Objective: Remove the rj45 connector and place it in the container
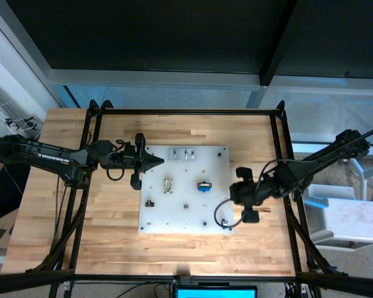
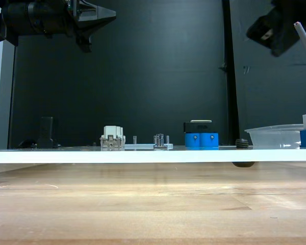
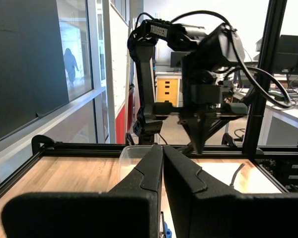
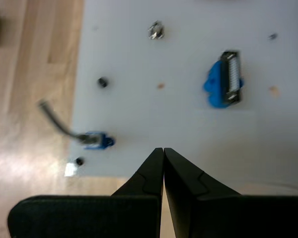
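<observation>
Plugged into its blue mount (image 4: 103, 142) at the white board (image 4: 154, 109), near right corner: rj45 connector (image 4: 89, 140), grey cable (image 4: 57, 121) attached. High above, slightly aside: right hand (image 4: 163, 148), closed, empty. Left hand (image 1: 160, 160) closed too, empty, over the board's left edge.

"TROSSEN" stands in white letters on the left arm (image 1: 50, 157), behind the left tool (image 1: 160, 161). It also appears on the right arm (image 3: 159, 30), above the right tool (image 3: 198, 145).
</observation>
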